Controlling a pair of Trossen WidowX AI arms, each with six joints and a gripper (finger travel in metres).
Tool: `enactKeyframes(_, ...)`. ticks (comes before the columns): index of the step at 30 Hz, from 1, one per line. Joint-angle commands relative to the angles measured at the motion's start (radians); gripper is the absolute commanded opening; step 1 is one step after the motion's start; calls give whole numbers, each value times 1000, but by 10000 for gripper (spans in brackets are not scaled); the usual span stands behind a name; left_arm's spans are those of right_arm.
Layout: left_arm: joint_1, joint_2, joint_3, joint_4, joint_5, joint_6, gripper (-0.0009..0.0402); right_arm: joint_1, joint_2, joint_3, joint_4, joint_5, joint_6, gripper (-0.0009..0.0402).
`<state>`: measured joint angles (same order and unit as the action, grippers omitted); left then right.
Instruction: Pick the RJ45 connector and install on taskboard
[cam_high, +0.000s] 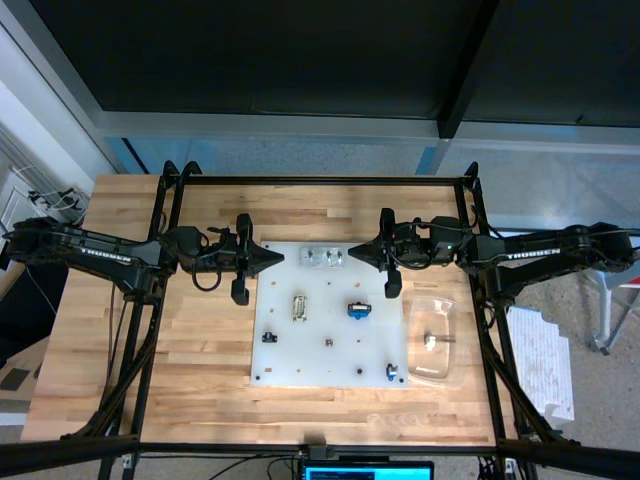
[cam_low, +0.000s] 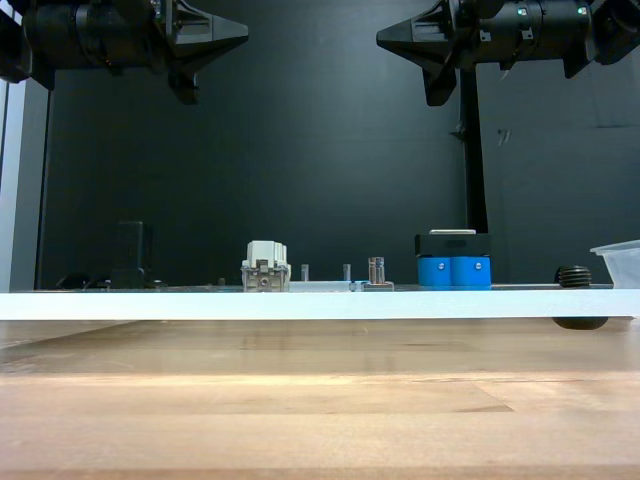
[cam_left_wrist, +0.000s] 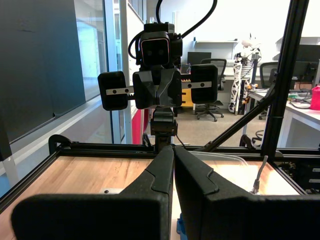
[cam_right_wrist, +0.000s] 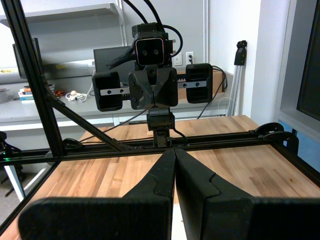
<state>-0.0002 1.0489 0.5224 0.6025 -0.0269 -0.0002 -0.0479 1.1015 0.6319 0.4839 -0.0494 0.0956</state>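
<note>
**Materials / finishes**

Counter (cam_high: 150, 370): smooth, satin pale wood strips. Board (cam_high: 310, 360): smooth white plastic. Tray (cam_high: 415, 325): clear glossy plastic. Left gripper (cam_high: 282, 258) and right gripper (cam_high: 351, 252), above the board's far edge: matt black plastic, fingers pressed together.

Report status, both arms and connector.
Left gripper shut, high over board far left. Right gripper shut, high over far edge. Connector: cannot tell, tray or jack. No arm over jack.
</note>
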Motion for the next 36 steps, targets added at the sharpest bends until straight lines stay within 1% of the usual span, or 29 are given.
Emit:
enactKeyframes(1,0,0,0,0,0,0,0,0,0,0,-1,0,0,0)
enactKeyframes(36,0,0,0,0,0,0,0,0,0,-2,-23,1,0,0)
